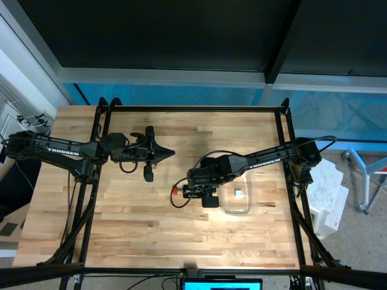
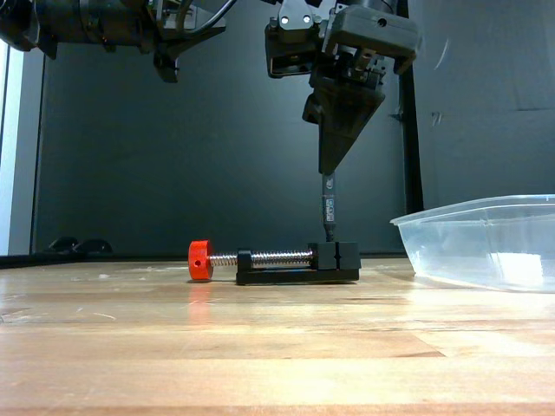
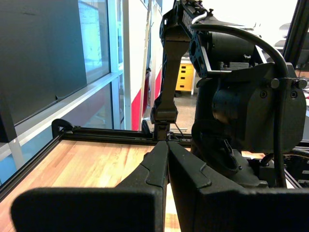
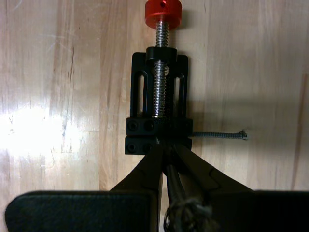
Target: Pick the usb-c connector and install on the hub
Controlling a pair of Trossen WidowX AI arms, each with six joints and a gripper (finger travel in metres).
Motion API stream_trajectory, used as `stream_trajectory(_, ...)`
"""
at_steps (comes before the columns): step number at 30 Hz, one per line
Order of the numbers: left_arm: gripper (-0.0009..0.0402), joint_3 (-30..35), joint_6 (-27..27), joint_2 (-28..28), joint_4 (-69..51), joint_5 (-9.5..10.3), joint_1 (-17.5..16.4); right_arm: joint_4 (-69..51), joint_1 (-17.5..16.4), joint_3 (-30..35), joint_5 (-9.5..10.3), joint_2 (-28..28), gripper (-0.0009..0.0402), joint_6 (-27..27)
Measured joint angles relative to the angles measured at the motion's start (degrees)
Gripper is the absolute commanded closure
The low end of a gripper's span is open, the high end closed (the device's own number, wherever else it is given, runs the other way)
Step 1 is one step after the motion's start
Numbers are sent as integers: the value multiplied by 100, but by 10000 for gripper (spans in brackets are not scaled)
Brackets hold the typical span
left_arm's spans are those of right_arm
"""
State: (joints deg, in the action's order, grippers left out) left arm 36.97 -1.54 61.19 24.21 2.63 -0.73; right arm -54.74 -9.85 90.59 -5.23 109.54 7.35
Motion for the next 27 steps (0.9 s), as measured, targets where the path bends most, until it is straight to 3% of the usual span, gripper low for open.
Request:
stream_trajectory(22,393,-2,-2,2,0,0,0,11,55,-15,52,55,393,-42)
stream_trajectory(27,393,0,-2,2,2,0,0,2,59,-22,50,26,370,-44)
